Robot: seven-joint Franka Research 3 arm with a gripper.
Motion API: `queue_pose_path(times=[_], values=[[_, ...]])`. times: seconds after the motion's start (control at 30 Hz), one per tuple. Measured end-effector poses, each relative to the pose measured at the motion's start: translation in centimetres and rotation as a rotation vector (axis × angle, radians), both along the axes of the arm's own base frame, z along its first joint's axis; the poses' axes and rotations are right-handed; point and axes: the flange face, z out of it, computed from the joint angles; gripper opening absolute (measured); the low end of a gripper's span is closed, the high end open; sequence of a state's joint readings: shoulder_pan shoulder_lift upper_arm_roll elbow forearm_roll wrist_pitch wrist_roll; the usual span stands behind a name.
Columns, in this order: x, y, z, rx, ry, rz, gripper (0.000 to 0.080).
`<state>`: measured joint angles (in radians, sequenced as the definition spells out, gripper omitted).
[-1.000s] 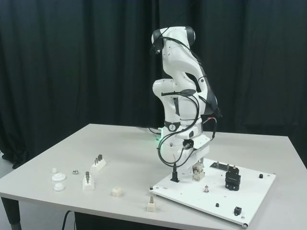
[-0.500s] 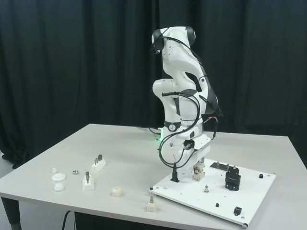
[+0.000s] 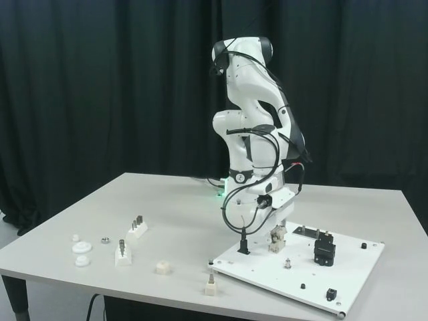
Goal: Insert waterproof.
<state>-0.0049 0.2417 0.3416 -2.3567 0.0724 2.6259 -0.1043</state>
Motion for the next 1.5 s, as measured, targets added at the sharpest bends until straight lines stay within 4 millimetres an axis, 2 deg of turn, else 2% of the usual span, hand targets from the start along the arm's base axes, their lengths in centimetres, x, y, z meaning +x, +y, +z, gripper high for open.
queue_pose_path(times=[1.5], values=[[-0.59, -0.53, -0.48, -0.002, -0.012, -0.016, 0.0619]])
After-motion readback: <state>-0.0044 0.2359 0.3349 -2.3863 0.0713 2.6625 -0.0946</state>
